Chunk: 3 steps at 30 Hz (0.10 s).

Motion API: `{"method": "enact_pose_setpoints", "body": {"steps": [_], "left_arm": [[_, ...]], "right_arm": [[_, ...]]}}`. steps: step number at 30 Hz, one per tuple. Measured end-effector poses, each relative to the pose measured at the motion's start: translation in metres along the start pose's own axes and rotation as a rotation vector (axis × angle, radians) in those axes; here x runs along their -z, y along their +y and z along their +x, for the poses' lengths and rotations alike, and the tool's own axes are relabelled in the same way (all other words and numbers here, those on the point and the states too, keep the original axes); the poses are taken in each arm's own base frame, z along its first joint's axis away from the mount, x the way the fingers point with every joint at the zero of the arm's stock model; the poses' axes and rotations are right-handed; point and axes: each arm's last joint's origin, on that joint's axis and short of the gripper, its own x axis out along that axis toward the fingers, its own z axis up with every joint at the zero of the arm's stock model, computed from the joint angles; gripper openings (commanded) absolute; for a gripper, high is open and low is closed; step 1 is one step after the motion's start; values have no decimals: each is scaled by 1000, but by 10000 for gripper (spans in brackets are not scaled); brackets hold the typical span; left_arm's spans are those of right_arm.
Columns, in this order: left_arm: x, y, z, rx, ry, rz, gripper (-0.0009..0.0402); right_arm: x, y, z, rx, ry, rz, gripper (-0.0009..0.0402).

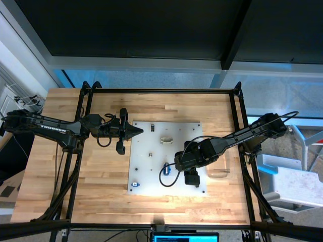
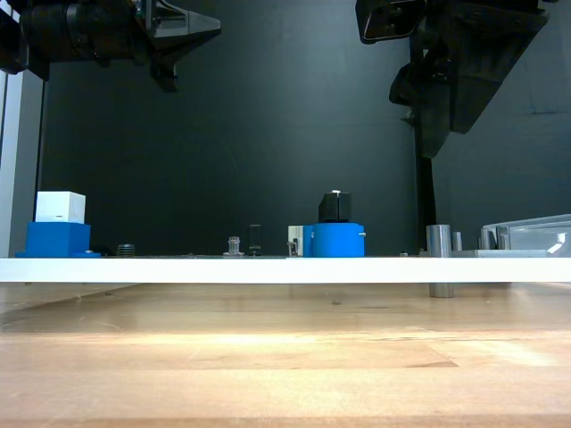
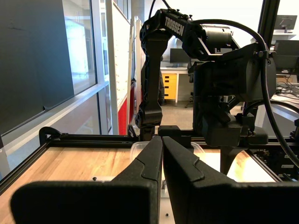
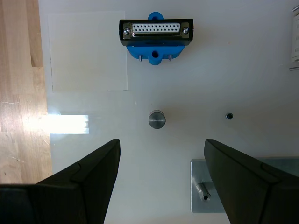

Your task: Pick the 16mm cylinder and place it in the taskboard

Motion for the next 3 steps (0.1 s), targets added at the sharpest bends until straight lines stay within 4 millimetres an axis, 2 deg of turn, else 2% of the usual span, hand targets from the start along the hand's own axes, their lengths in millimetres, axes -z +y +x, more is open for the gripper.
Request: {"method": "enact_pose_setpoints", "body": {"steps": [3], "left_arm": [[0, 0, 0, 0, 0, 0, 0]], "right_arm": [[0, 0, 0, 0, 0, 0, 252]]}}
